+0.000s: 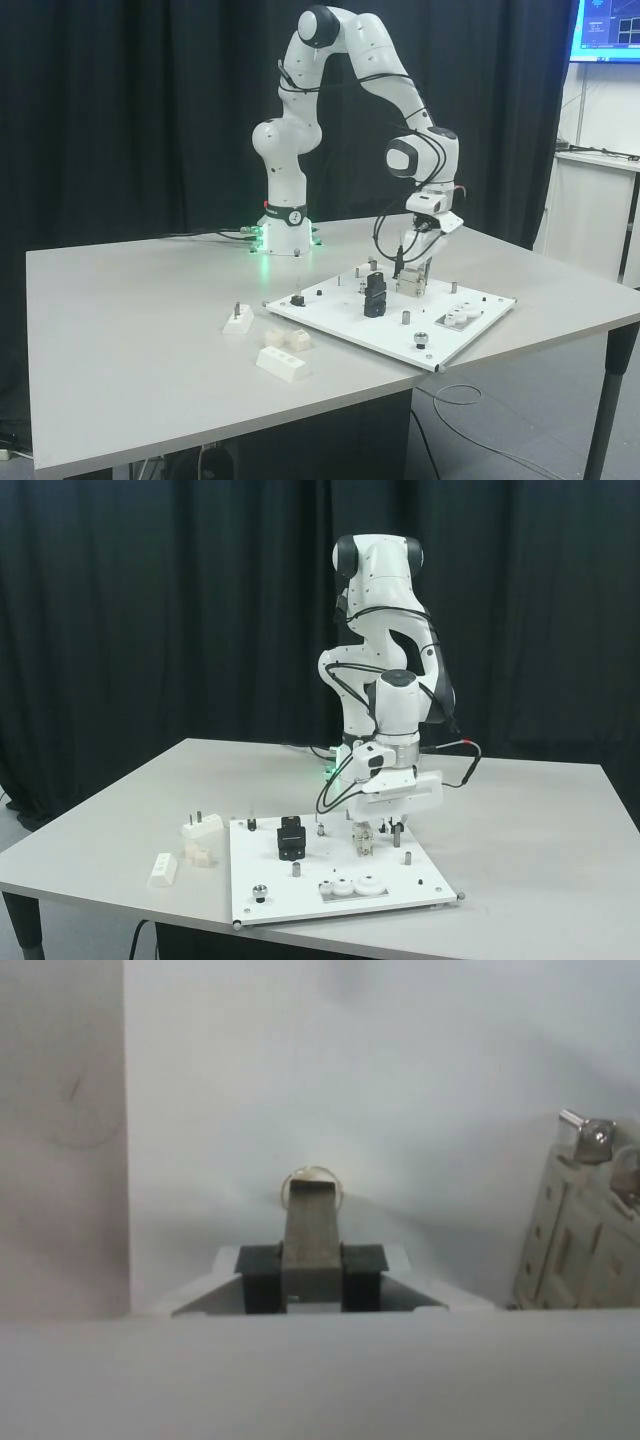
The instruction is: Insert square peg 3.
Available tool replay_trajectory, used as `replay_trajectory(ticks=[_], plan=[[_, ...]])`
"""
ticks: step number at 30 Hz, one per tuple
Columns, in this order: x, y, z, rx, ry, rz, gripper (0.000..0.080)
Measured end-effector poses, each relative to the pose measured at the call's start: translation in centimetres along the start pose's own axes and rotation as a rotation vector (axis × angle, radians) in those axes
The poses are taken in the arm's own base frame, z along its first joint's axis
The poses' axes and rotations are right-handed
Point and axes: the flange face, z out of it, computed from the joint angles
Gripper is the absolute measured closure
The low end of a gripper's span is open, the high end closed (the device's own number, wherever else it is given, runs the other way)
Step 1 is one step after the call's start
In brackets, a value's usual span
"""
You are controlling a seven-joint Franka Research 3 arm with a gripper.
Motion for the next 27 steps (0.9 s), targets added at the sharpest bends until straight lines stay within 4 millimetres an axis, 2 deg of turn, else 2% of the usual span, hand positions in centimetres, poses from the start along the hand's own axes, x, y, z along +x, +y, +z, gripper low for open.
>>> replay_trajectory(ticks=[27], plan=[[0.05, 0.09, 0.00, 0.001, 0.004, -0.139, 0.0689]])
